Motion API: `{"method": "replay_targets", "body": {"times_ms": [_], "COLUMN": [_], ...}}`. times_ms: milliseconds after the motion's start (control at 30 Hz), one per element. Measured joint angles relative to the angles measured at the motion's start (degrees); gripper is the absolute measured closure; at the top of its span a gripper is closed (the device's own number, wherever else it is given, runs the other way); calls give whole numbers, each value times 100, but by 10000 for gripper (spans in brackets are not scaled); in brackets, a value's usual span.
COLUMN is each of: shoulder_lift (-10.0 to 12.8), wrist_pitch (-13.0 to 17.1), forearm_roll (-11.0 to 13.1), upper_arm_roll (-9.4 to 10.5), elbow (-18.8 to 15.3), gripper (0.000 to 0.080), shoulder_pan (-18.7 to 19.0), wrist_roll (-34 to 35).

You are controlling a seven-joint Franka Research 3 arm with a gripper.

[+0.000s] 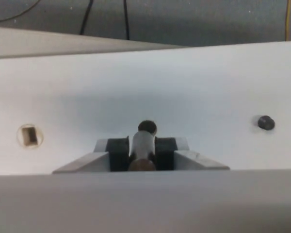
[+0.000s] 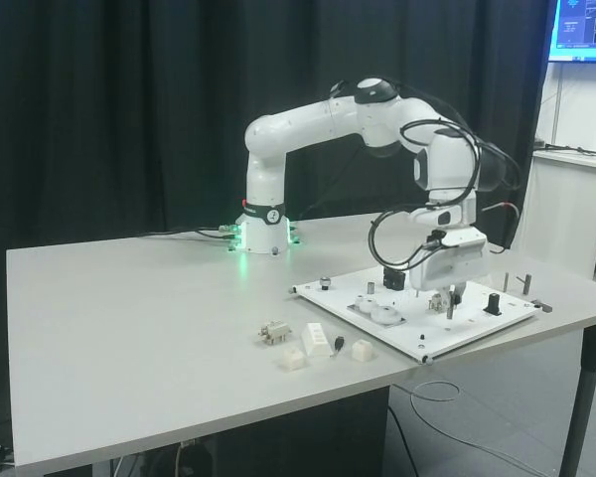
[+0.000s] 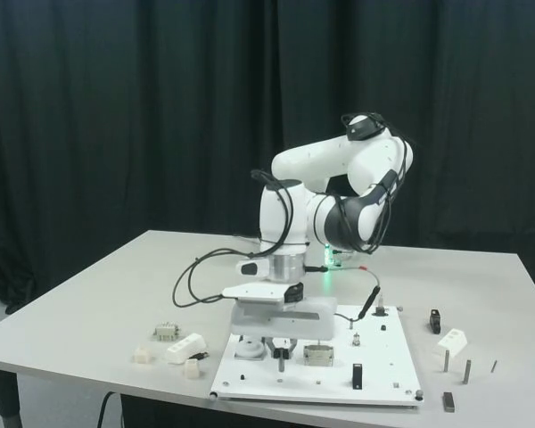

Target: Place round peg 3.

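The gripper pinches the round peg upright over the white board. Its tip apparently meets the dark hole at 12 o'clock. Descend vertically, without tilt.

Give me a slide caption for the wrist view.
Tool holds round peg upright over dark hole in white board.

grey table | white board | small white parts | arm base

Two distant room views (shared table), one close wrist view.
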Motion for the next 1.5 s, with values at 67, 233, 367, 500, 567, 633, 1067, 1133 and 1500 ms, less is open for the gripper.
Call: {"method": "replay_targets", "body": {"times_ms": [67, 233, 367, 500, 567, 633, 1067, 1133, 1500], "shoulder_lift": [1, 7, 14, 18, 18, 18, 17, 15, -16], "wrist_pitch": [-77, -175, -179, -179, -177, -174, -70, -50, 112], "forearm_roll": [-11, -33, -62, -74, -81, -89, -369, -437, -581], "upper_arm_roll": [-60, -137, -146, -146, -146, -146, -193, -224, -383], "elbow": [13, 36, 38, 38, 38, 38, -27, -78, -568], "gripper": [696, 696, 696, 697, 697, 697, 697, 697, 697], "shoulder_pan": [6, 8, 8, 8, 6, 2, -40, -45, -103], "wrist_roll": [32, 71, 71, 71, 71, 71, 60, 46, -459]}}
